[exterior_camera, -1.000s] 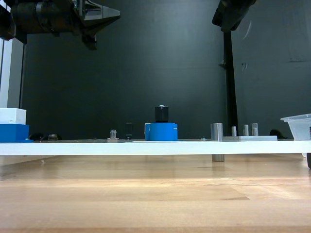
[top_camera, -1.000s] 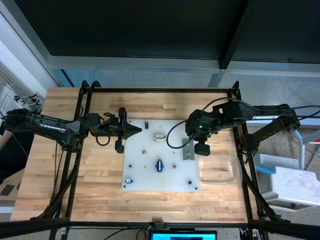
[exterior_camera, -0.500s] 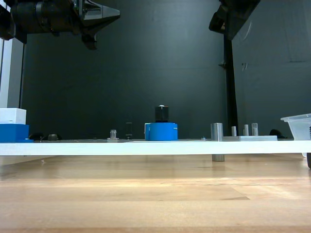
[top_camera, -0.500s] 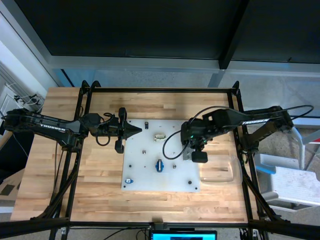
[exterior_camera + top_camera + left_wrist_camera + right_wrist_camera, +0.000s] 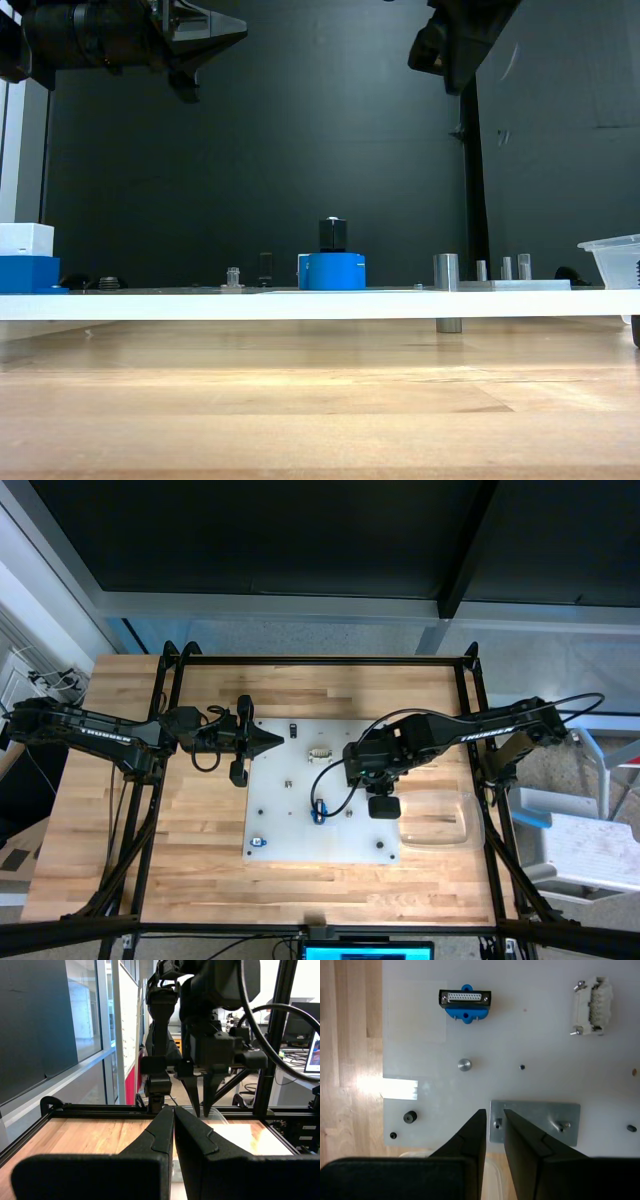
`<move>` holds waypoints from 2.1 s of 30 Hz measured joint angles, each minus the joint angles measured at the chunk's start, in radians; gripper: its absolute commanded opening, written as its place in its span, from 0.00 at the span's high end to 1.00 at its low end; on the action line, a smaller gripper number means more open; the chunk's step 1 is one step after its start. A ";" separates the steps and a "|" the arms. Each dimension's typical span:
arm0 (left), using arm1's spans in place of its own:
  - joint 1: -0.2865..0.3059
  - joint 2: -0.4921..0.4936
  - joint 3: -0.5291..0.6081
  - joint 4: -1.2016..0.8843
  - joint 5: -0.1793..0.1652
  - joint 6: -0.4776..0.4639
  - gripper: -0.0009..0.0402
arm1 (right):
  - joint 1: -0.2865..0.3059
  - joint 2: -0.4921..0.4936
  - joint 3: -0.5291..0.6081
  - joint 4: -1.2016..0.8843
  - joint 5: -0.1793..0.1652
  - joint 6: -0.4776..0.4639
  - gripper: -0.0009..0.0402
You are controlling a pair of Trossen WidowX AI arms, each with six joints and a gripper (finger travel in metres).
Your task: Pick the 16mm cylinder and place it in the container
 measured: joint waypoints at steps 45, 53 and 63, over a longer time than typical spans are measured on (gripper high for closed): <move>0.000 0.000 0.000 0.000 0.000 0.000 0.98 | 0.074 0.243 -0.009 0.137 0.075 0.047 0.50; 0.000 0.000 0.000 0.000 0.000 0.000 0.98 | 0.087 0.265 -0.045 0.162 0.074 0.051 0.50; 0.000 0.000 0.000 0.000 0.000 0.000 0.98 | 0.094 0.292 -0.069 0.203 0.074 0.056 0.50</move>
